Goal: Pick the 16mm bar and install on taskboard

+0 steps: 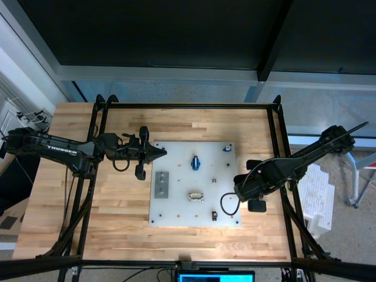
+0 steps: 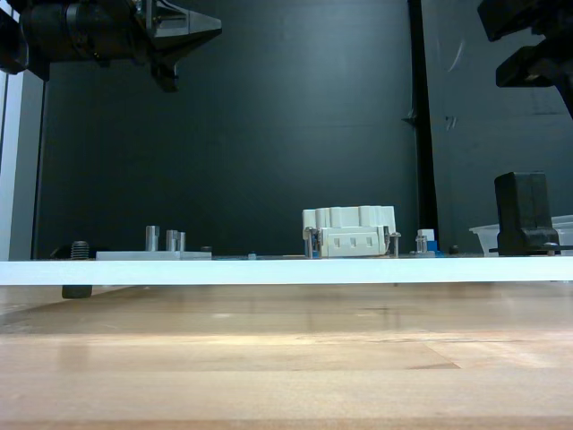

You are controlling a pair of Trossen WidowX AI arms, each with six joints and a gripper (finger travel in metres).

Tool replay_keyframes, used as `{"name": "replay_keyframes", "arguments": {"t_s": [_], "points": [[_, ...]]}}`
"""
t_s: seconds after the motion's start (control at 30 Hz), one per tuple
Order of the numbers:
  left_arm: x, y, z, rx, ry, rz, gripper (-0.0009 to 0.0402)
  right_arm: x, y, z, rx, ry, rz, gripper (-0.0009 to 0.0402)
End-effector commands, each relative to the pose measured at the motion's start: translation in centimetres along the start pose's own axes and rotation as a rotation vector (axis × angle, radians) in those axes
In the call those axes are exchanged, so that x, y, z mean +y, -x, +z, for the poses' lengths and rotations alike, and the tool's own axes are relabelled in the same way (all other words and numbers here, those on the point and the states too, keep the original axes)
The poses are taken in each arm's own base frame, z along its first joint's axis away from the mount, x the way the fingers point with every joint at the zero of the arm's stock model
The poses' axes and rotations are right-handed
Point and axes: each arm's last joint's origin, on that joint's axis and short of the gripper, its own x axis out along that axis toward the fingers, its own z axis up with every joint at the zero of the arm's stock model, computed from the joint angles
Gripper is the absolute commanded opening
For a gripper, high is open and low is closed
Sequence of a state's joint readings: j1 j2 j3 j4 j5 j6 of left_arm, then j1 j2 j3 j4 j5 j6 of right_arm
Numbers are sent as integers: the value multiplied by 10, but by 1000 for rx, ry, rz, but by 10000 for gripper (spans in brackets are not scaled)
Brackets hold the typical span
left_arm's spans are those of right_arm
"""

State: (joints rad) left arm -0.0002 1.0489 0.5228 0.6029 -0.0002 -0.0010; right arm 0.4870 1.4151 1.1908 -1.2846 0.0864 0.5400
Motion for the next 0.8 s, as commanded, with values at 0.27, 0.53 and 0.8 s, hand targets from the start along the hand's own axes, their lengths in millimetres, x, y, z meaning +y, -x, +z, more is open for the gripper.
{"name": "replay_keyframes", "arguments": {"t_s": [0.27, 0.53, 0.8], "points": [[0, 0, 0, 0, 0, 0, 0, 27, -5, 10, 3, -13, 2, 4], [0, 0, 0, 0, 0, 0, 0, 45, -12, 17, -21, -19, 28, 4], [0, 0, 0, 0, 0, 0, 0, 59, -19, 25, -20, -18, 30, 4]]}}
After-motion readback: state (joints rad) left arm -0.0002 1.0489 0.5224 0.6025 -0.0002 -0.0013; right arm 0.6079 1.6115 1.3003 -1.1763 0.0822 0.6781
